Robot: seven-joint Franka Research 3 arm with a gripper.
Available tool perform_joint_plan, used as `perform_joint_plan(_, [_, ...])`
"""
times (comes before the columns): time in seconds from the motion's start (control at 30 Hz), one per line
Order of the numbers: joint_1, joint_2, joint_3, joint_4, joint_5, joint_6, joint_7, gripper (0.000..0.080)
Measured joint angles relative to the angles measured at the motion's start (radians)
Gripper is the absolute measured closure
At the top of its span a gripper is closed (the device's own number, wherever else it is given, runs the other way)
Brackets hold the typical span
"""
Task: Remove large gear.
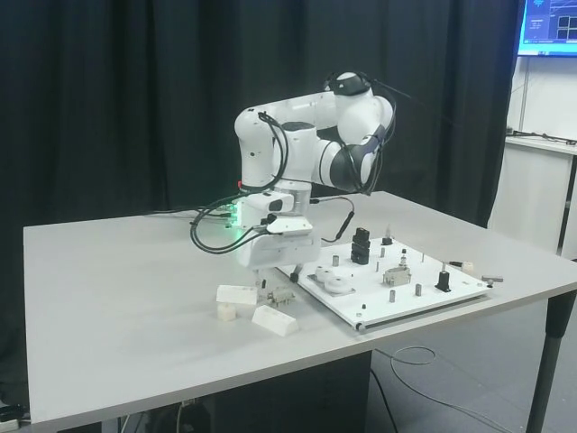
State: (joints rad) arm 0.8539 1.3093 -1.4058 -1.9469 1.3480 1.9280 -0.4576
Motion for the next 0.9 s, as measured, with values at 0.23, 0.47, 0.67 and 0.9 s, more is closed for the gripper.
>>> perform_joint_plan(0.23, [0.008, -0.007, -0.02, 0.017, 0.0, -0.05, 0.043, 0.0003])
perform_joint_plan(0.47, [0.032, -0.009, -0.044, 0.031, 0.001, -0.119, 0.098, 0.0003])
perform_joint_plan(0.67, [0.069, -0.009, -0.05, 0.032, 0.001, -0.153, 0.146, 0.0003])
perform_joint_plan(0.9, [0.118, -0.009, -0.05, 0.028, -0.004, -0.168, 0.204, 0.0003])
